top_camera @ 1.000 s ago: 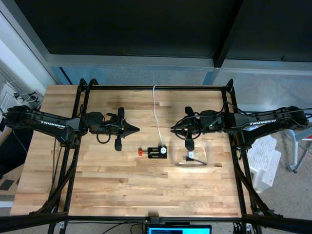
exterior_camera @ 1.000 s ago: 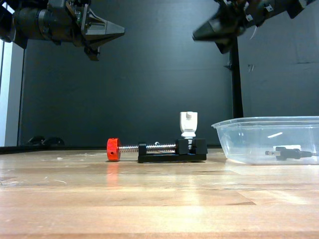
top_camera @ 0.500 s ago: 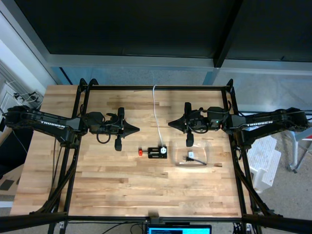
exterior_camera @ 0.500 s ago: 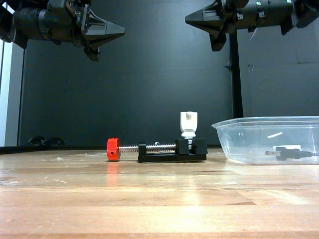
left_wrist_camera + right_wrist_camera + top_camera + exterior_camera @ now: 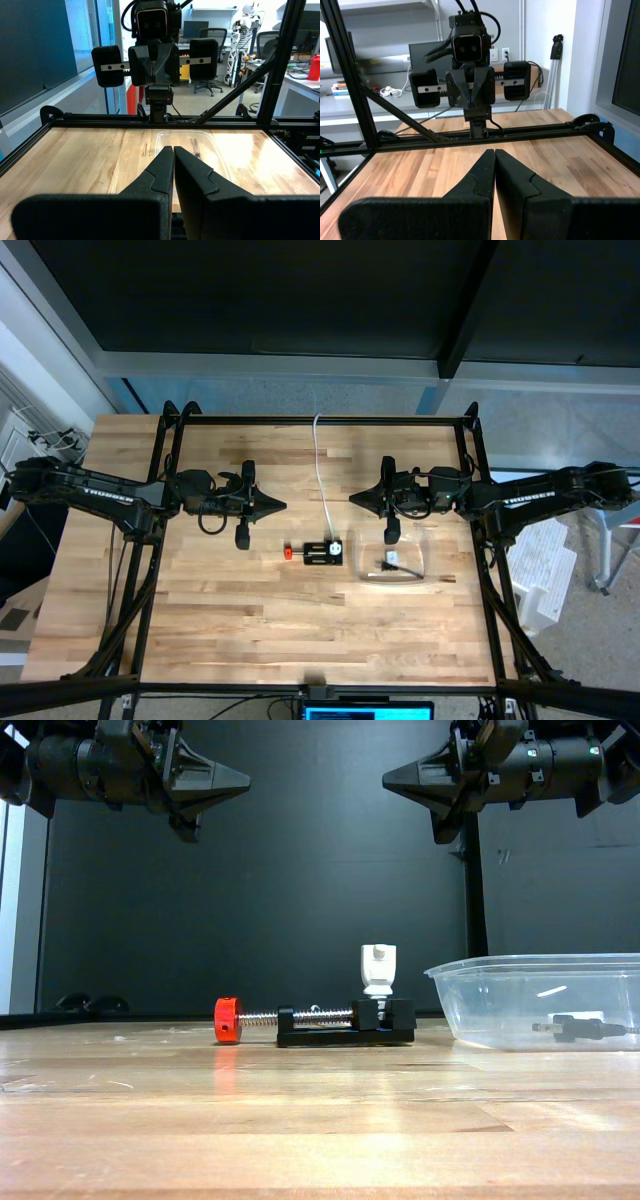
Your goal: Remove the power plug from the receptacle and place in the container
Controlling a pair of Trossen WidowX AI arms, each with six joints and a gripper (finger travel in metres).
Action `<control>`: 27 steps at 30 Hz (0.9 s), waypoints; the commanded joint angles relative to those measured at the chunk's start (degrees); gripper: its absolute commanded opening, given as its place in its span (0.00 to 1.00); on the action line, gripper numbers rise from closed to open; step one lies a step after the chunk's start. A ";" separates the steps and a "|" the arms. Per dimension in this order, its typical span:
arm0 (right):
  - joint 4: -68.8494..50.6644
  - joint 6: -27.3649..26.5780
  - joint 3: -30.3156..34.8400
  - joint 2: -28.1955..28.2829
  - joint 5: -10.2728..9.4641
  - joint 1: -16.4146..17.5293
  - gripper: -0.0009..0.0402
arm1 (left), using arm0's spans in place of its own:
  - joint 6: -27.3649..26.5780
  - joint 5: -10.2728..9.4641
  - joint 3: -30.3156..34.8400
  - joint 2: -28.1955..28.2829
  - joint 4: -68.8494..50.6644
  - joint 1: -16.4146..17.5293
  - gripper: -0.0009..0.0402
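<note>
TROSSEN runs in white along the left arm (image 5: 100,494) and the right arm (image 5: 527,502). The power plug (image 5: 578,1025) lies flat in the container (image 5: 470,1000) beside a white sticker (image 5: 394,558). Its long axis runs across the worktop (image 5: 250,610), thin end toward the receptacle (image 5: 378,966). The left tool (image 5: 283,506) and right tool (image 5: 352,502) hover high, fingers pressed together, empty.

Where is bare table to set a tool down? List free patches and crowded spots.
Free: the near strip of table in front of the vise and container, and the boards left of the vise's red knob. Crowded: the centre, where vise, receptacle, cable and container sit close. The left gripper and right gripper hang high either side of the cable, fingers shut.
</note>
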 commanded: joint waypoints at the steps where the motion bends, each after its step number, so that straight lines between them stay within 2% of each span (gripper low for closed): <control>1: -0.07 -0.20 0.00 0.07 0.04 -0.09 0.02 | 0.00 0.00 0.02 0.00 0.02 0.00 0.02; 27: -0.22 -2.32 0.00 0.07 0.02 -0.07 0.02 | 0.00 0.00 0.02 0.00 0.04 0.00 0.02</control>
